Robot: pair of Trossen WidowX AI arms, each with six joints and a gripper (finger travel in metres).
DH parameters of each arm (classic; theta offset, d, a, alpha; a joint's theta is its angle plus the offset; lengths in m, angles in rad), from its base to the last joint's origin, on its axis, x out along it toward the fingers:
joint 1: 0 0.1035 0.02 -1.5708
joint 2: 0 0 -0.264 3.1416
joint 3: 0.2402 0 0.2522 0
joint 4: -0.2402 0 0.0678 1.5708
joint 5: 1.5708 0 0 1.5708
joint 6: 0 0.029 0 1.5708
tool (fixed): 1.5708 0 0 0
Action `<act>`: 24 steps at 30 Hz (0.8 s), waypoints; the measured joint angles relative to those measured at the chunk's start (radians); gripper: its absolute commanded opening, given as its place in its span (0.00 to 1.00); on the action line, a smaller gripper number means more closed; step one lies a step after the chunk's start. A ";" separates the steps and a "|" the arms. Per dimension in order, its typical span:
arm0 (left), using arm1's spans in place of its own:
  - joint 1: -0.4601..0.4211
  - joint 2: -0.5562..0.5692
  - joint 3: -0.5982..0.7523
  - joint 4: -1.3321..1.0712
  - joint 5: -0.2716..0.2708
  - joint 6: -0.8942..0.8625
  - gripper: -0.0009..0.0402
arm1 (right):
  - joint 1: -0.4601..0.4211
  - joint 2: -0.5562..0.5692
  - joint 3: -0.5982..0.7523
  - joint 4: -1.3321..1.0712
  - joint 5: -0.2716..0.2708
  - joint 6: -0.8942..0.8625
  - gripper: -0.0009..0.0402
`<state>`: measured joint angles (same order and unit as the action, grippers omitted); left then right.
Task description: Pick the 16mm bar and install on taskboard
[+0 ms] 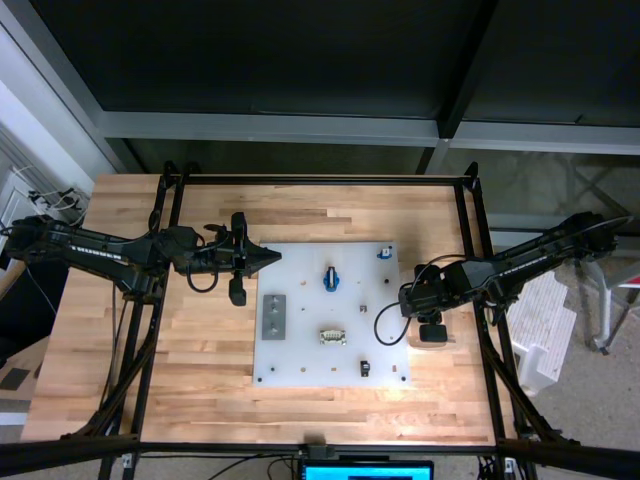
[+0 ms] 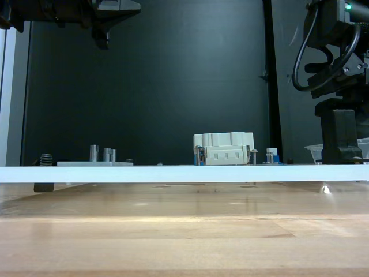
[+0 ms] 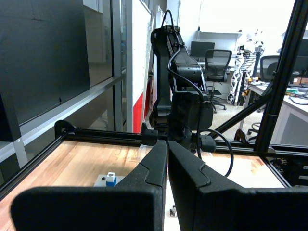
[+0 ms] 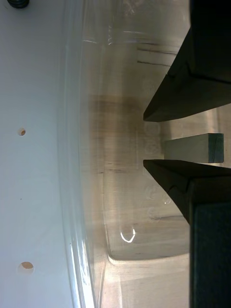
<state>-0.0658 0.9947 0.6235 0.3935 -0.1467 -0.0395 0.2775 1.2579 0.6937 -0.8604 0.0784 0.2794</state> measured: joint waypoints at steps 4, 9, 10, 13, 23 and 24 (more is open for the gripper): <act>0.000 0.000 0.000 0.000 0.000 0.000 0.02 | 0.000 0.000 0.000 0.000 0.000 0.000 0.22; 0.000 0.000 0.000 0.000 0.000 0.000 0.02 | 0.000 0.000 0.000 0.001 0.000 0.000 0.22; 0.000 0.000 0.000 0.000 0.000 0.000 0.02 | 0.000 0.000 0.000 0.001 0.000 0.000 0.22; 0.000 0.000 0.000 0.000 0.000 0.000 0.02 | 0.000 0.000 0.000 0.002 0.000 0.000 0.22; 0.000 0.000 0.000 0.000 0.000 0.000 0.02 | 0.000 0.000 0.000 0.002 0.000 0.000 0.22; 0.000 0.000 0.000 0.000 0.000 0.000 0.02 | 0.000 0.000 0.000 0.002 0.000 0.000 0.22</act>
<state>-0.0658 0.9947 0.6235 0.3935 -0.1467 -0.0391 0.2775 1.2579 0.6937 -0.8589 0.0780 0.2798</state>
